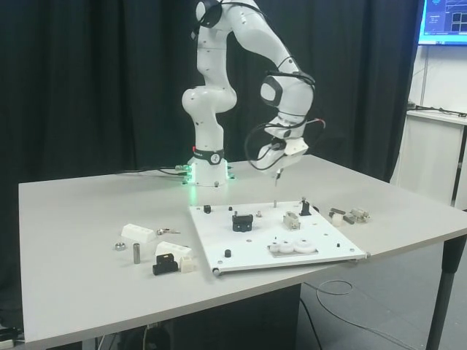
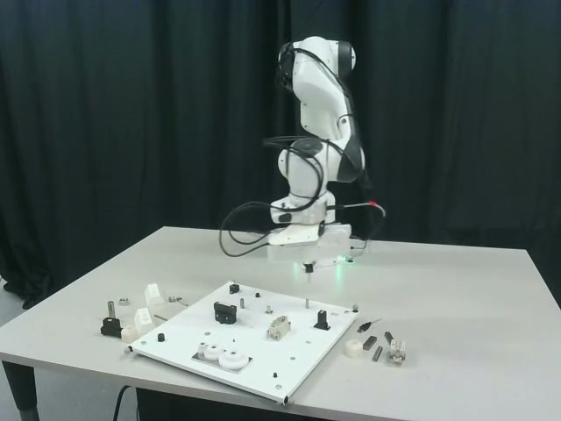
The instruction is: Place round peg 1.
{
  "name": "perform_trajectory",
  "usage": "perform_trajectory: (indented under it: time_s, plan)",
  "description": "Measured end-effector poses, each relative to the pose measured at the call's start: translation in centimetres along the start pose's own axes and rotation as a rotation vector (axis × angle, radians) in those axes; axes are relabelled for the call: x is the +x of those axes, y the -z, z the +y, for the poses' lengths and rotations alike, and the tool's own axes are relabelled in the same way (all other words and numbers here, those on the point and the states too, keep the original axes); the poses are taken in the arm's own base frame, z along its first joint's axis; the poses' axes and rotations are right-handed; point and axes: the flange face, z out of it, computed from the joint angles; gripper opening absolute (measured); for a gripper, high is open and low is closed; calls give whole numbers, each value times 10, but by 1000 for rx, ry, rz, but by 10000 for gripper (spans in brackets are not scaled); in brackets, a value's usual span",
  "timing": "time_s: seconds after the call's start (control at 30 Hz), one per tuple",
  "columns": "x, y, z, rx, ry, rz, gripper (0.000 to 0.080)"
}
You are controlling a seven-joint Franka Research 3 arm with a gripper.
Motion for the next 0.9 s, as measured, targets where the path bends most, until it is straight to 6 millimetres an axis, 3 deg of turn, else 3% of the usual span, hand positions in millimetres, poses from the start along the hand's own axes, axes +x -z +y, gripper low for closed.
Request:
perform_trajectory:
  time_s: [0.5,0.9]
  plan:
    - [-56,0,-88,32,-22,63,26]
    - [-86,-19,-137,62,-2,118,26]
